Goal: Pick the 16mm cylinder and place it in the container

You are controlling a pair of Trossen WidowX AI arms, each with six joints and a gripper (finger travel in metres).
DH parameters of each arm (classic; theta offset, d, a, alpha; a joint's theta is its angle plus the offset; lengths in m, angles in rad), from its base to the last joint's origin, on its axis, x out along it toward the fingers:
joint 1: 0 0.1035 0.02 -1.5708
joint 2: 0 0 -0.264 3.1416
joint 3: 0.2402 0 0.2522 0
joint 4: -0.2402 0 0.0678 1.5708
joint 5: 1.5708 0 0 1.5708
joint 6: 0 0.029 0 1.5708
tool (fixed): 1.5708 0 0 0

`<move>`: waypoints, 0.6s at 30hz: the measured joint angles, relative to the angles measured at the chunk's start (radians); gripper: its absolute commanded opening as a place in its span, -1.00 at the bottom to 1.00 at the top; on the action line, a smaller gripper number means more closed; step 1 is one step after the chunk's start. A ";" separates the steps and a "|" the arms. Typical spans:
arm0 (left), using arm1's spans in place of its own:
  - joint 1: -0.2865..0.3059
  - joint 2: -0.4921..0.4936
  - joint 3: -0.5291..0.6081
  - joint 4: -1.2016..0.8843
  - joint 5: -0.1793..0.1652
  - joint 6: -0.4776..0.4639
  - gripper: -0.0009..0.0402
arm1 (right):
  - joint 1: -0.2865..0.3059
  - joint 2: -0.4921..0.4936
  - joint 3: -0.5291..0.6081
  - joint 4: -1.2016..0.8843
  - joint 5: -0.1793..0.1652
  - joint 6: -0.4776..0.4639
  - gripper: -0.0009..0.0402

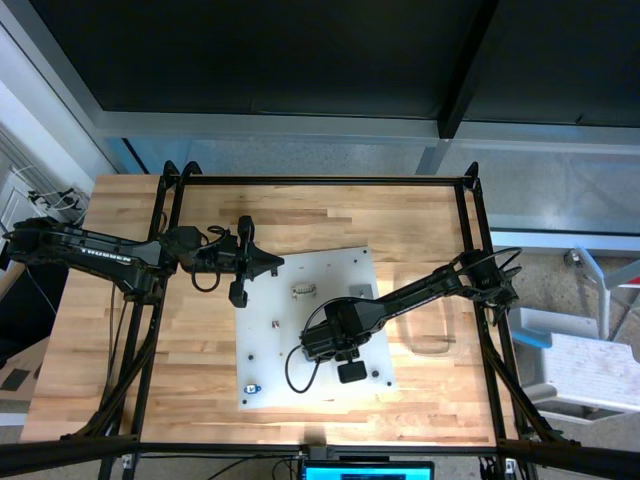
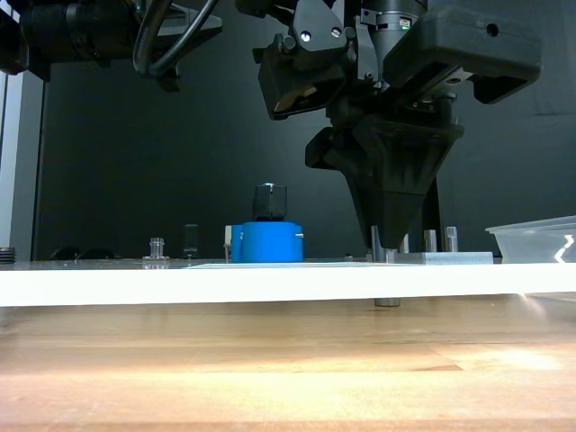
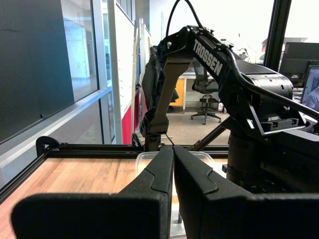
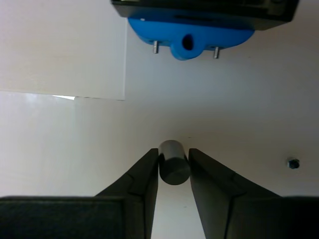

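The 16mm cylinder (image 4: 174,162), a short grey metal peg, stands upright on the white board (image 4: 60,149). My right gripper (image 4: 173,164) has come straight down over it, and both fingers press its sides. In the low view the fingertips (image 2: 387,245) reach board level around the peg. The arm hides the peg in the high view, where the right gripper (image 1: 338,350) is over the board's near right part. The container (image 1: 430,325), a clear tub (image 2: 540,238), sits on the table to the right of the board. My left gripper (image 1: 272,263) hovers at the board's far left edge, shut and empty, fingers (image 3: 164,172) together.
A blue part (image 2: 265,241) with a black top stands on the board left of the right gripper. Two thin pegs (image 2: 441,239) and a grey block (image 1: 360,291) stand further back. Small clear fittings (image 2: 157,248) sit at the left. Black frame rails (image 1: 320,181) border the table.
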 measured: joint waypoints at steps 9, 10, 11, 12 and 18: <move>0.000 0.000 0.000 0.000 0.000 0.000 -0.96 | 0.000 0.000 0.000 0.000 -0.002 0.000 -0.85; 0.000 0.000 0.000 0.000 0.000 0.000 -0.96 | 0.000 0.000 0.000 0.000 -0.002 0.000 -0.86; 0.000 0.000 0.000 0.000 0.000 0.000 -0.96 | 0.000 0.000 0.000 0.000 -0.002 0.000 -0.87; 0.000 0.000 0.000 0.000 0.000 0.000 -0.96 | 0.000 0.000 0.000 0.000 -0.002 0.000 -0.87; 0.000 0.000 0.000 0.000 0.000 0.000 -0.96 | 0.000 0.000 0.000 0.000 -0.002 0.000 -0.88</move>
